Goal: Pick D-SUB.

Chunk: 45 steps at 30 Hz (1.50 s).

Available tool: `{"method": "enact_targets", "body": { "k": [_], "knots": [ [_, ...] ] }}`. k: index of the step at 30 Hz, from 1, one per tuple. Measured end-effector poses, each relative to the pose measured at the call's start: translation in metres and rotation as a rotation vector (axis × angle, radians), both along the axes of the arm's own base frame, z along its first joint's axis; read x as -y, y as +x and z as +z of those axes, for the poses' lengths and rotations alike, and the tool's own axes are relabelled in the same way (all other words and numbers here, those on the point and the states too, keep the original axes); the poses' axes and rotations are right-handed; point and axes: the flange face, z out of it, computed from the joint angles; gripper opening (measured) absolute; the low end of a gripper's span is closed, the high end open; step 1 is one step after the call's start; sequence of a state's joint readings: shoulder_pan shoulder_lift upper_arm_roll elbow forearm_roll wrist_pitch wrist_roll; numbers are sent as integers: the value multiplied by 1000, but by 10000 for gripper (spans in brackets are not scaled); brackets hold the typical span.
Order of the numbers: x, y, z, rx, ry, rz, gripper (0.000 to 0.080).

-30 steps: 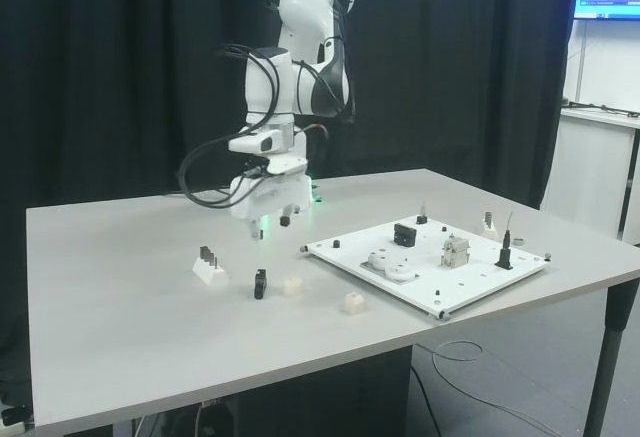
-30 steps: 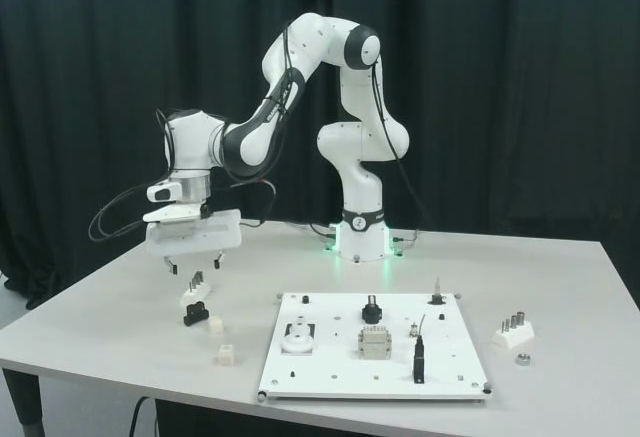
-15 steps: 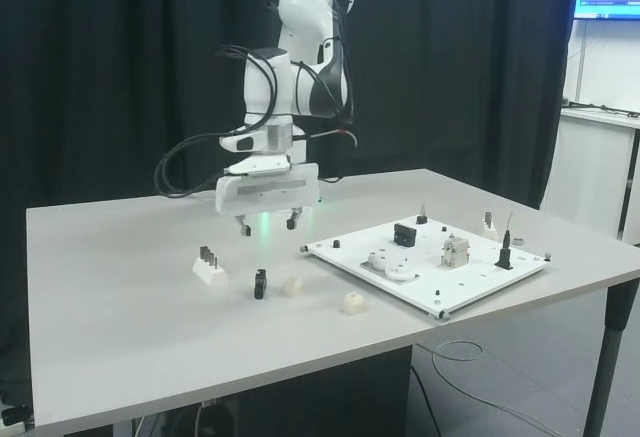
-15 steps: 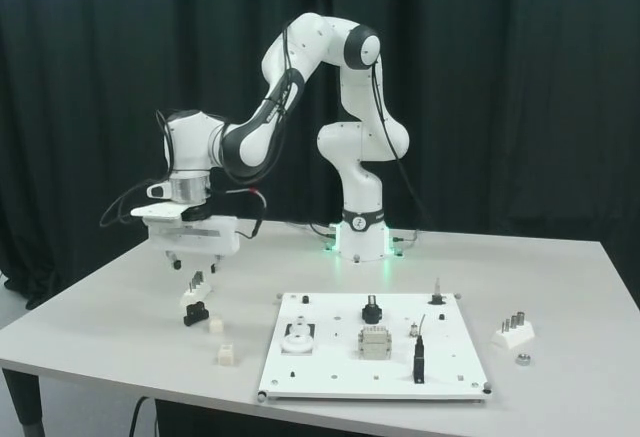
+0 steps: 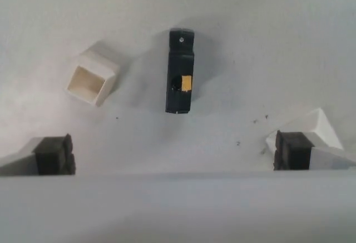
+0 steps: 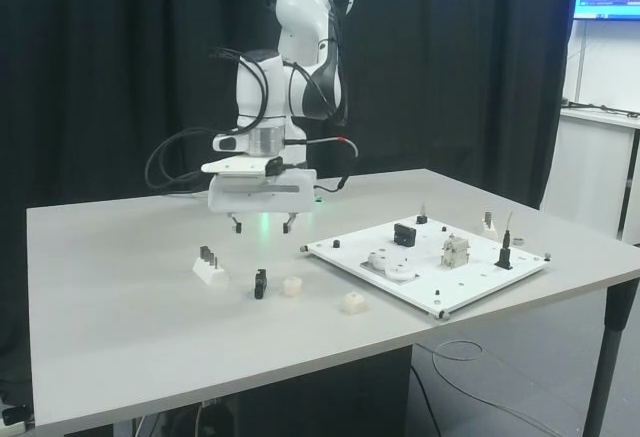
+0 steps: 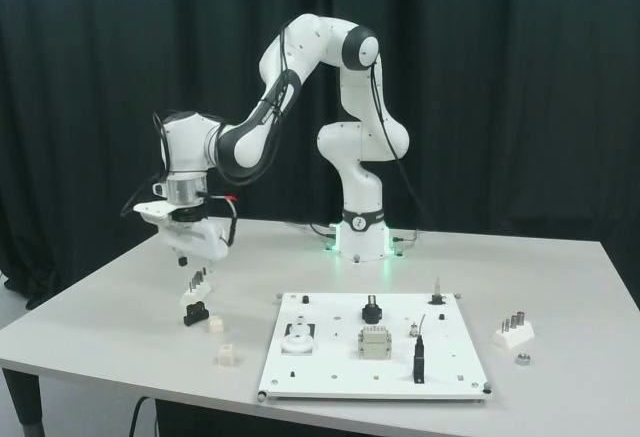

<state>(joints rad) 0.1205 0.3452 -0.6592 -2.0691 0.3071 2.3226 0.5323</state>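
Observation:
The D-SUB (image 5: pixel 180 73) is a small black connector lying flat on the grey table, seen in the wrist view between and ahead of my fingertips (image 5: pixel 54 155). In the room views the D-SUB (image 6: pixel 260 284) (image 7: pixel 195 312) lies left of the white board. My gripper (image 6: pixel 260 225) (image 7: pixel 196 257) hangs well above it, pointing down. The gripper (image 5: pixel 172 153) is open wide and holds nothing.
A white holder with pins (image 6: pixel 209 267) (image 7: pixel 195 290) stands just beside the D-SUB. Two small white cubes (image 6: pixel 292 286) (image 6: pixel 352 303) lie near it. The white board (image 6: pixel 470 282) carries several parts at the right. Another small holder (image 7: pixel 513 331) sits at the far right.
The hand has turned about its wrist and shifted a little to the left, ending above the black connector. The fingers stay apart. Nothing on the table moved.

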Motion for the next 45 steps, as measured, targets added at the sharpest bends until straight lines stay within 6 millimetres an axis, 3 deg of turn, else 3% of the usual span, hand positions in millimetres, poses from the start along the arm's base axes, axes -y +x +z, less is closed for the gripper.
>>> {"method": "enact_targets", "body": {
  "k": [16,45],
  "knots": [
    [4,6,-24,39,-8,-190,800],
    [9,5,-74,-6,-50,-135,800]
  ]
}}
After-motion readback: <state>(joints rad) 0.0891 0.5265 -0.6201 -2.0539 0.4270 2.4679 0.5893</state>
